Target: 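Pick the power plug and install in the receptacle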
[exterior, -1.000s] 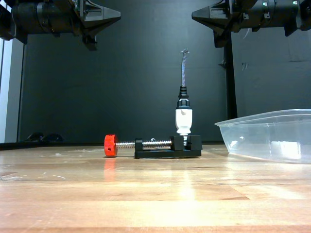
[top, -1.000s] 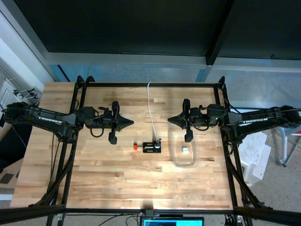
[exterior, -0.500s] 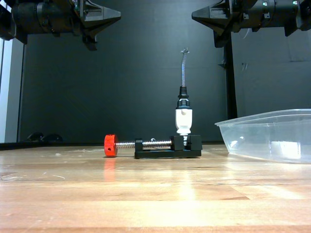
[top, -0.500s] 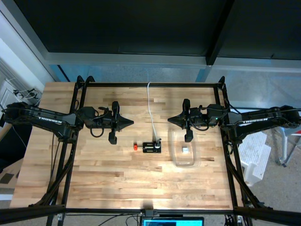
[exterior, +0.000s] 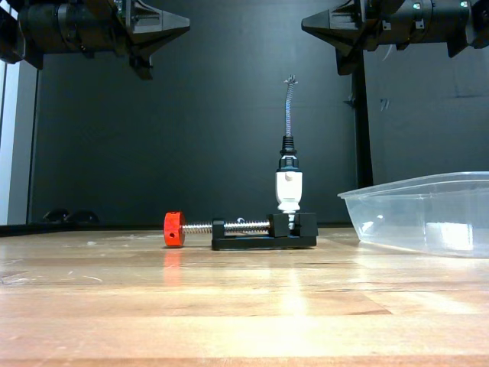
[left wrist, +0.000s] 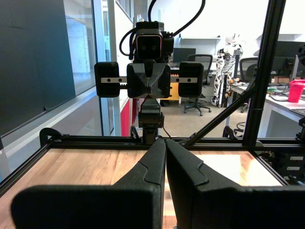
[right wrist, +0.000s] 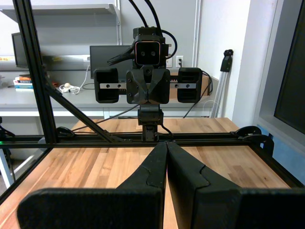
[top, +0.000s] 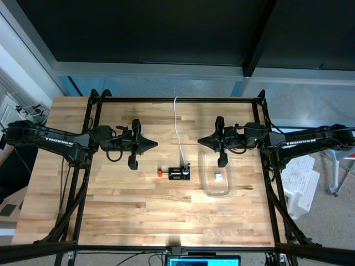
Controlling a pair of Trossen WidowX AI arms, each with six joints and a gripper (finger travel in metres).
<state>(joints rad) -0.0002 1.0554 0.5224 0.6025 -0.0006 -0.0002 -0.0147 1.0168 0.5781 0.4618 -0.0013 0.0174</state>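
I'm seeing the left gripper [top: 154, 144] and right gripper [top: 201, 140] hovering high, facing each other, both pinched closed and empty. Below the right one, a clear tray [top: 217, 195] is holding a white square piece [top: 218, 176].

Matte black left tool [top: 154, 144], right tool [top: 201, 140], pointed.

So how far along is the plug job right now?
Nothing looks done. Nothing is in hand: the left hand and right hand hang shut and empty, high above the wooden table. The white round socket sits in its black clamp. Finding, picking and inserting the small black plug remains; I cannot spot it.
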